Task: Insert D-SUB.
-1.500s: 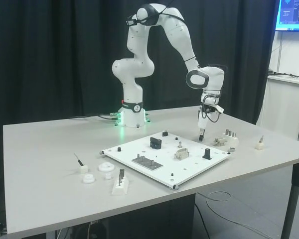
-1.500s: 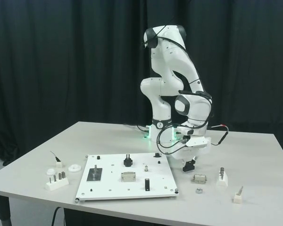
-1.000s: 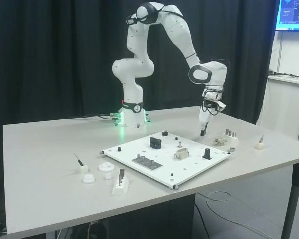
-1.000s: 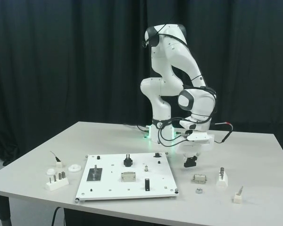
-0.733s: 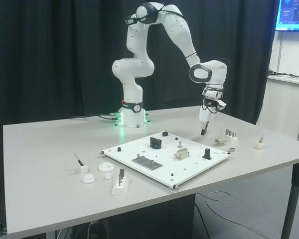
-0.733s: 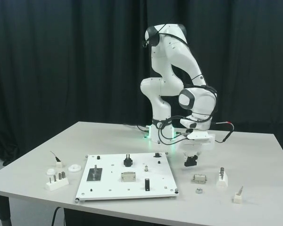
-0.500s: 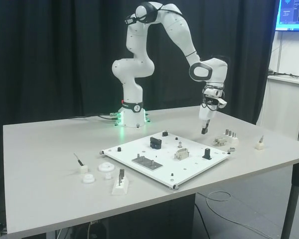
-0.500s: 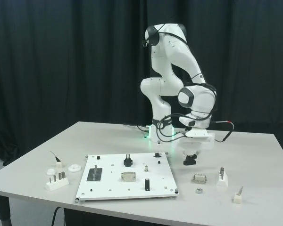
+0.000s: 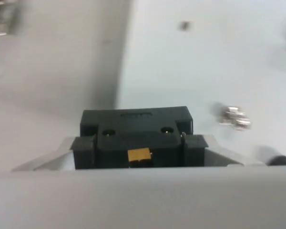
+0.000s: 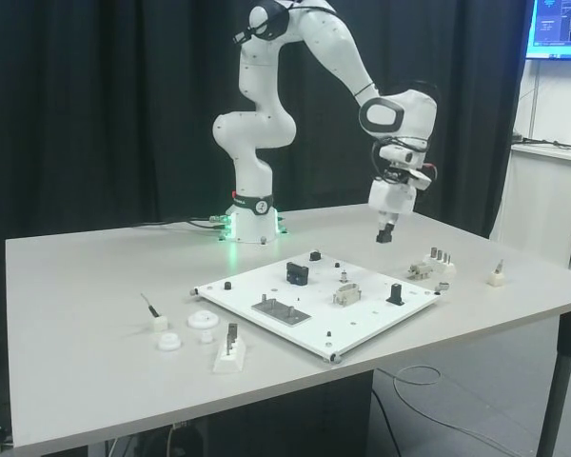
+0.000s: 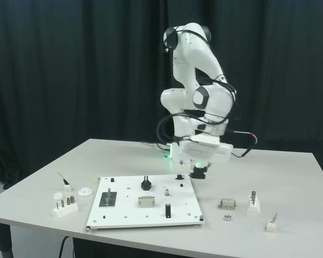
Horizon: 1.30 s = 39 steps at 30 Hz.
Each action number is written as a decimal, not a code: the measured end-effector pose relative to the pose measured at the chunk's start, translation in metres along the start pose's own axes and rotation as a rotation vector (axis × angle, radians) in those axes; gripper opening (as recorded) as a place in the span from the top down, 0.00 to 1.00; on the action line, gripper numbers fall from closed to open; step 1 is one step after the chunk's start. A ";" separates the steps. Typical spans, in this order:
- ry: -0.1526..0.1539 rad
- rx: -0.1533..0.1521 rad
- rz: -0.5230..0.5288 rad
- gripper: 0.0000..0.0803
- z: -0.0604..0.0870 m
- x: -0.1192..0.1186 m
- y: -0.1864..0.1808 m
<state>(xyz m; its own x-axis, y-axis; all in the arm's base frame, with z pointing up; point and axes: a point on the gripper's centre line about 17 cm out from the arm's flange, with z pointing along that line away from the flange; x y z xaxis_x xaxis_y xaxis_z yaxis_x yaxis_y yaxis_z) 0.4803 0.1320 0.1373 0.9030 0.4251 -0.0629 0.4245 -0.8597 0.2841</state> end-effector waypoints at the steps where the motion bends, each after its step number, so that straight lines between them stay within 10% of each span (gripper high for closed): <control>1: -0.003 -0.008 0.010 0.53 -0.002 0.000 0.008; 23: -0.058 -0.057 0.461 0.53 0.014 -0.043 0.178; 39: -0.069 0.107 1.040 0.53 0.026 -0.064 0.231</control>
<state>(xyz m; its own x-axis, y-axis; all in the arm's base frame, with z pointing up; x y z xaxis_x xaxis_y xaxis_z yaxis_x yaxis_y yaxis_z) 0.5227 -0.1012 0.1821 0.8267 -0.5521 0.1084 -0.5626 -0.8141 0.1439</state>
